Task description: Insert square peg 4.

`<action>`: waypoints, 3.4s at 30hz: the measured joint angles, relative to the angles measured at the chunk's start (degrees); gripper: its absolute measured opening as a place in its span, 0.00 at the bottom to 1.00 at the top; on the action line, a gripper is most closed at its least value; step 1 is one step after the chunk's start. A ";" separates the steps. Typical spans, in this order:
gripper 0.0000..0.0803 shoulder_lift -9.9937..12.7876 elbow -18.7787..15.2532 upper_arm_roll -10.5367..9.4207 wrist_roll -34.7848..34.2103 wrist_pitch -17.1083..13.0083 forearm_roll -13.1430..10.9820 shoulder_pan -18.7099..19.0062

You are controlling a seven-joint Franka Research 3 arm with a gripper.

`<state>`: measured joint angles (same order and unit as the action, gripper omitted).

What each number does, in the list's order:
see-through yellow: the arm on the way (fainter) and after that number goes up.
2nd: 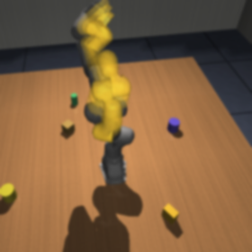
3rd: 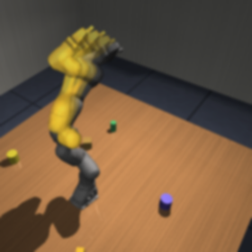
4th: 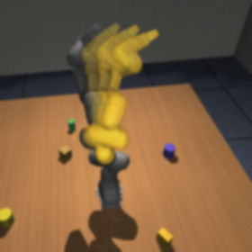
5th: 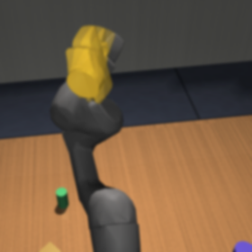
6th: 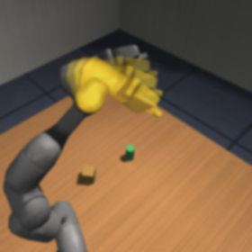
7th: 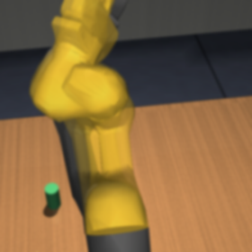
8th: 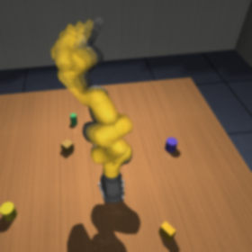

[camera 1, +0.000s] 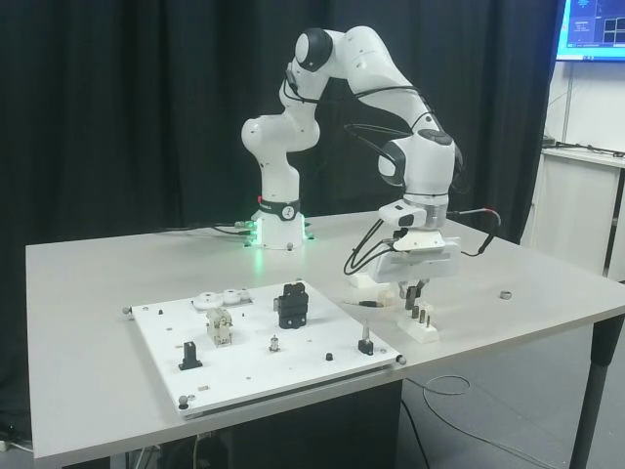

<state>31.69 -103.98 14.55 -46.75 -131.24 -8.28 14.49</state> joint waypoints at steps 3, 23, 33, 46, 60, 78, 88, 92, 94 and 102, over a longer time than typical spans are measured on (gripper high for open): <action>0.19 -0.19 0.02 0.13 0.34 0.11 0.02 0.00; 0.19 -0.74 0.02 0.45 1.13 0.38 0.03 0.00; 0.19 -0.75 0.02 0.52 4.92 0.46 0.06 0.00; 0.19 -0.64 -0.02 0.76 5.42 0.56 0.06 -0.07; 0.19 -0.60 -0.02 0.76 5.42 0.28 0.06 -0.38; 0.19 -0.61 0.72 1.30 5.42 -0.94 1.07 -0.53; 0.19 -0.74 3.48 2.77 5.42 -1.24 2.85 -0.76; 0.19 -0.79 5.01 3.49 5.42 -0.89 3.98 -1.14; 0.19 -0.82 5.80 3.76 5.42 -0.45 4.61 -1.48; 0.19 -0.84 9.72 3.95 5.42 2.57 7.53 -4.00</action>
<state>30.85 -94.25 18.50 -41.32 -128.67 -0.75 10.50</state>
